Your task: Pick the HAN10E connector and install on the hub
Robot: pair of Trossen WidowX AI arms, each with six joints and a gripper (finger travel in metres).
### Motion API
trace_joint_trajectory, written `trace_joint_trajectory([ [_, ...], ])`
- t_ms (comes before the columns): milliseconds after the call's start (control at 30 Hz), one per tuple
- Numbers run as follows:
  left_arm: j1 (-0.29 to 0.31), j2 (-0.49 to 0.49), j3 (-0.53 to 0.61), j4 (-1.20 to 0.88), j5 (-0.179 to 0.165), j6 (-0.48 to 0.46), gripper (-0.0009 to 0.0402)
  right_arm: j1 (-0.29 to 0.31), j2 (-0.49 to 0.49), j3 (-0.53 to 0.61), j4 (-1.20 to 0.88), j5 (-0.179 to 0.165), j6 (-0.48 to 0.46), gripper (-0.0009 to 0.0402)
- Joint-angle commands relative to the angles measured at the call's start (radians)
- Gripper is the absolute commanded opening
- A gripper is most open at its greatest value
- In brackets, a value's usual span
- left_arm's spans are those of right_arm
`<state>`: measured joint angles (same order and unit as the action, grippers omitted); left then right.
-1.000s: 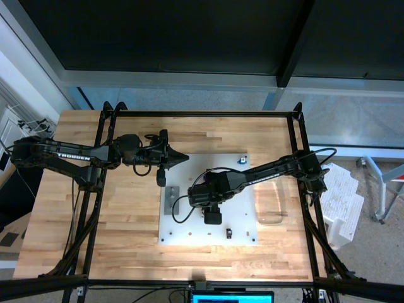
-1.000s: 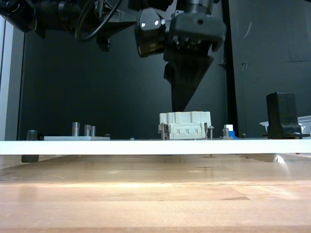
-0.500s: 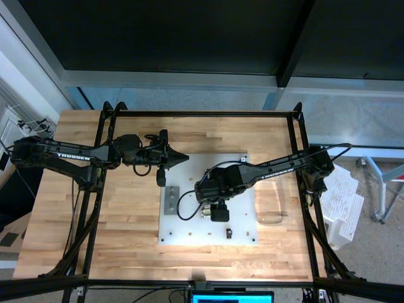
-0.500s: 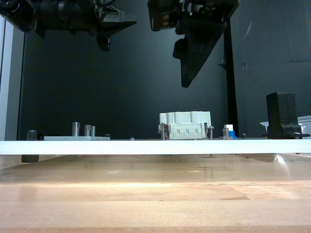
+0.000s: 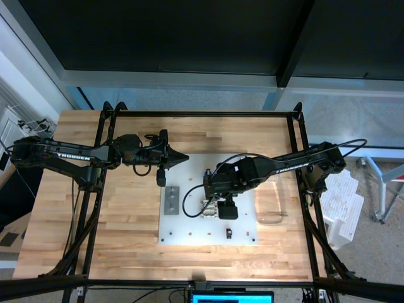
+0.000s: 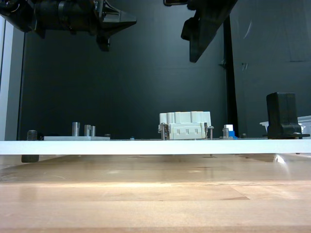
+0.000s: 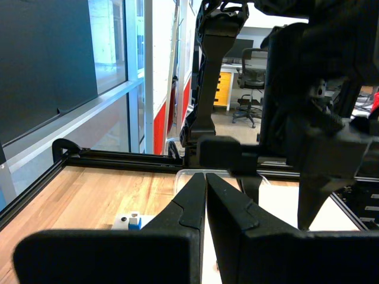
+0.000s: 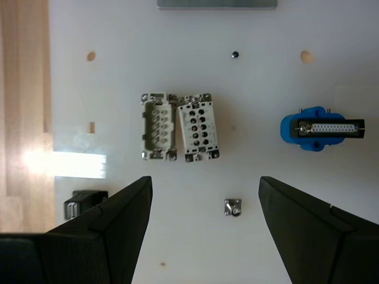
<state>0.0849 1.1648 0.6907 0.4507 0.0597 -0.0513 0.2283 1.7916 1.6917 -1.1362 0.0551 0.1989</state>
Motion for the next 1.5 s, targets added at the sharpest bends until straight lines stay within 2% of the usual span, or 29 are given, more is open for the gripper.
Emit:
trace_joint_trajectory([
  [33,0.000,0.000,0.000,0.000,0.000,0.000,0.0000,0.008,-0.011,0.000,-0.022,-0.003,0.001,0.0252],
  [1500,0.000,0.000,0.000,0.000,0.000,0.000,0.0000,0.011,-0.014,-0.001,-0.033,0.005,0.000,0.0252],
])
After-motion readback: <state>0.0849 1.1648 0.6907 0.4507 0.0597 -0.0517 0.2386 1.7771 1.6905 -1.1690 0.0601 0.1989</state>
